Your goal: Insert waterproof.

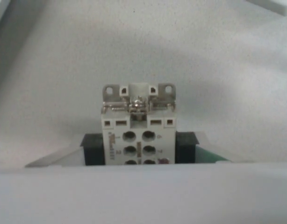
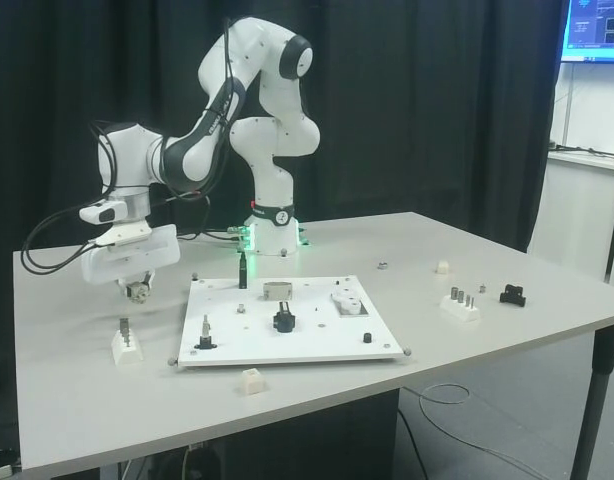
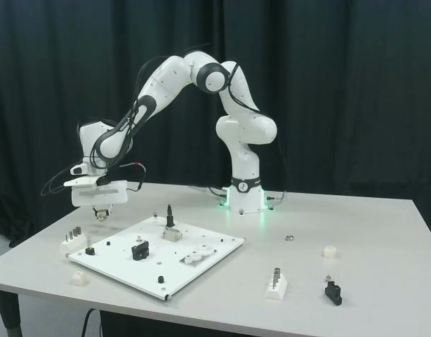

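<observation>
While one white board (image 2: 317, 335) lies flat, the end effector (image 1: 139, 161) grips one connector block (image 1: 139, 126).

Two room cams sit back from the grey table (image 2: 507, 270), viewing arm (image 3: 166, 84) and white board (image 2: 307, 330) from different sides; wrist cam looks down close.

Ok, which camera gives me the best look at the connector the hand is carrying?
The wrist view. There the white connector fills the middle, end-on, showing its round holes and metal clips, held between the black fingers. In both room views it is only a small piece under the hand, held above the grey table, its details too small to read.
</observation>
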You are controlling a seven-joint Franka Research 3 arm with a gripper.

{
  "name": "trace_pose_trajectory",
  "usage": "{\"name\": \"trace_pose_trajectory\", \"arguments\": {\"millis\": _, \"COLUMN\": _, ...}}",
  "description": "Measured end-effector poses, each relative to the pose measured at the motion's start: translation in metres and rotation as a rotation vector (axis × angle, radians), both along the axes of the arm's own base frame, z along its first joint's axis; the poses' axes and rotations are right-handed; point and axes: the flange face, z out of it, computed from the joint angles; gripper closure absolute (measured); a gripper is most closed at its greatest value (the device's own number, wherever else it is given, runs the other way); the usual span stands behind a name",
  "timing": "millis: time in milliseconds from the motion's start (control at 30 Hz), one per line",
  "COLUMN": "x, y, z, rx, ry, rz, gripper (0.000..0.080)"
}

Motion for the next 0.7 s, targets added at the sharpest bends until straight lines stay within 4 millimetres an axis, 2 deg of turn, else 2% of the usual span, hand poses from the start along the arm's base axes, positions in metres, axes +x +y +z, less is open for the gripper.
{"name": "trace_pose_trajectory", "arguments": {"millis": 333, "x": 0.006, "y": 0.006, "z": 0.008, "rx": 0.012, "ry": 0.0, "rz": 0.027, "gripper": 0.0492}}
{"name": "trace_pose_trajectory", "arguments": {"millis": 700, "x": 0.024, "y": 0.027, "z": 0.038, "rx": 0.055, "ry": -0.014, "rz": 0.104, "gripper": 0.0492}}
